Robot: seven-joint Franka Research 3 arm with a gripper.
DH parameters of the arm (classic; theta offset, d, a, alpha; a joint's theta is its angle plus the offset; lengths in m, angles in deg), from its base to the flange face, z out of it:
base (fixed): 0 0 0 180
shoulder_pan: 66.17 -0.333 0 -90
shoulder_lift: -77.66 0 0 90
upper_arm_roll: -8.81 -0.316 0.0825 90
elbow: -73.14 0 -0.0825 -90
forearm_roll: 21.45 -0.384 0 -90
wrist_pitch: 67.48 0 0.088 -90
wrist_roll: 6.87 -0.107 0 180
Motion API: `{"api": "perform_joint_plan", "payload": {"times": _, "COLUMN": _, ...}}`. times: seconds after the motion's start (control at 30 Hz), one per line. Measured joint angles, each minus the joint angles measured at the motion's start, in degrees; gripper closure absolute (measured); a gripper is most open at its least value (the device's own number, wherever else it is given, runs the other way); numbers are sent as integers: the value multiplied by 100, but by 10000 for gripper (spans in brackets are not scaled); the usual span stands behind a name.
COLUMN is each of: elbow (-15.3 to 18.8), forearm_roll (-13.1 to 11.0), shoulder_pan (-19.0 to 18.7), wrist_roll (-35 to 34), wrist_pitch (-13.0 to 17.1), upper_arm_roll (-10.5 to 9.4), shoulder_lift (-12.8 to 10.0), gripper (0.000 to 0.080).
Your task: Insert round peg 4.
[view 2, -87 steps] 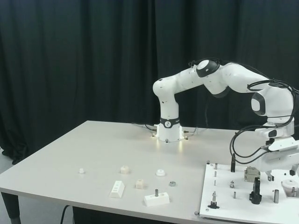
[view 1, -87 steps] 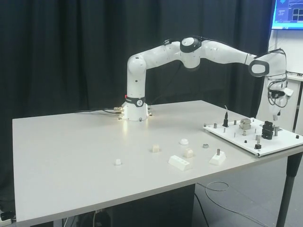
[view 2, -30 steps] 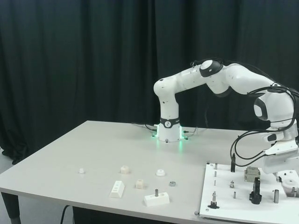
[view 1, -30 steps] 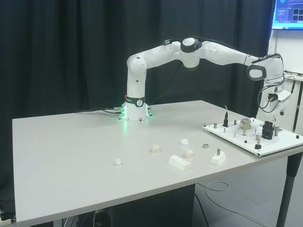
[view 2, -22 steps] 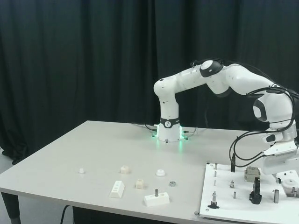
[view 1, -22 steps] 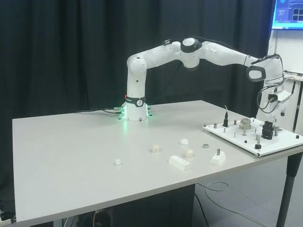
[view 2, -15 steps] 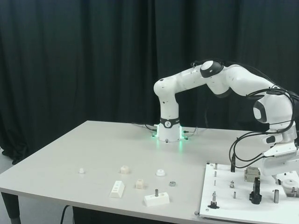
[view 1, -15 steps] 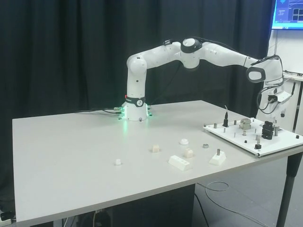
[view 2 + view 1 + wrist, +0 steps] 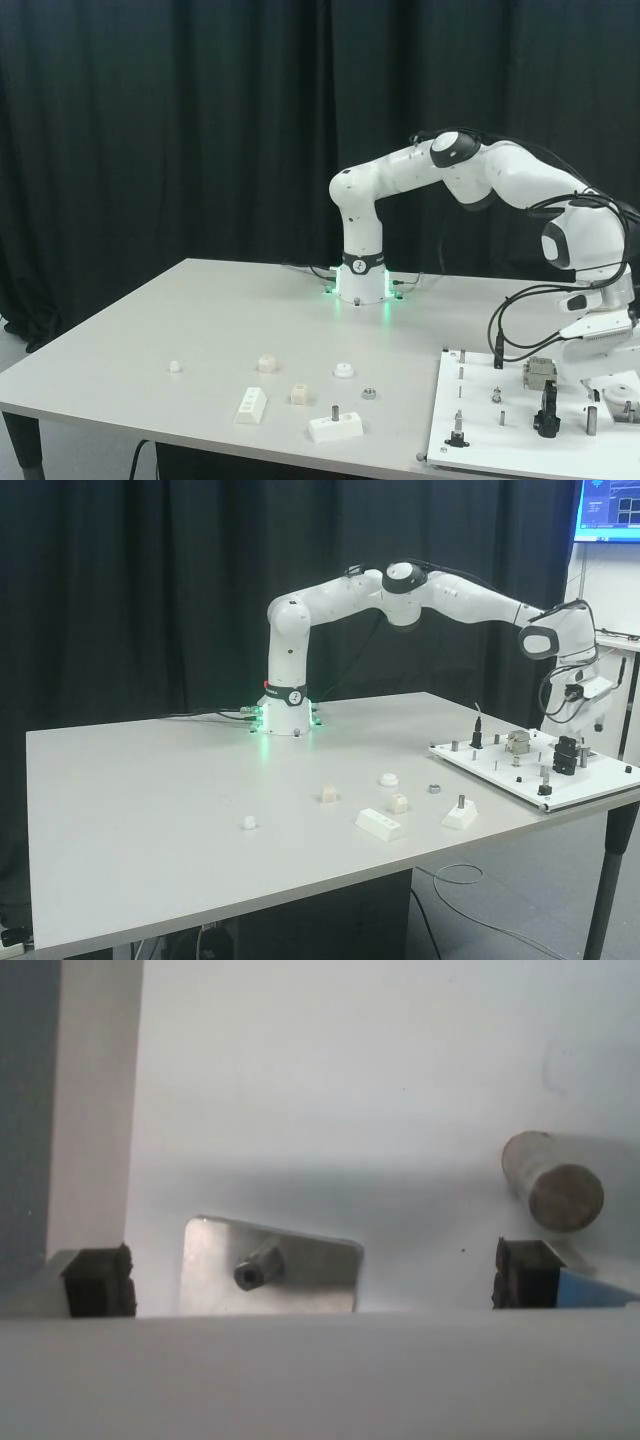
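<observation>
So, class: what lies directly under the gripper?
Under the open gripper lie the white board, a metal plate with a small pin, and a round peg. The plate's near edge is covered.

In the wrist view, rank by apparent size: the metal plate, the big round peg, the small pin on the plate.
1. Metal plate, largest, though its lower edge is hidden by the claw body.
2. Big round peg, clearly smaller.
3. Small pin, smallest.
The peg rises toward the camera, so it may look larger than it is.

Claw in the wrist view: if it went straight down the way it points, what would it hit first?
Probably the small metal plate with a short stud on the white board, lying between the open claw tips; the grey round peg stands off to one side.
</observation>
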Motion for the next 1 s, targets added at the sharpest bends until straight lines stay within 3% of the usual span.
{"api": "perform_joint_plan", "payload": {"times": 1.0, "elbow": 83, "forearm_roll": 39, "shoulder_pan": -13, "wrist_roll": -435, "wrist_pitch": 278, "upper_arm_roll": 5, "shoulder_lift": -54, "gripper": 3}}
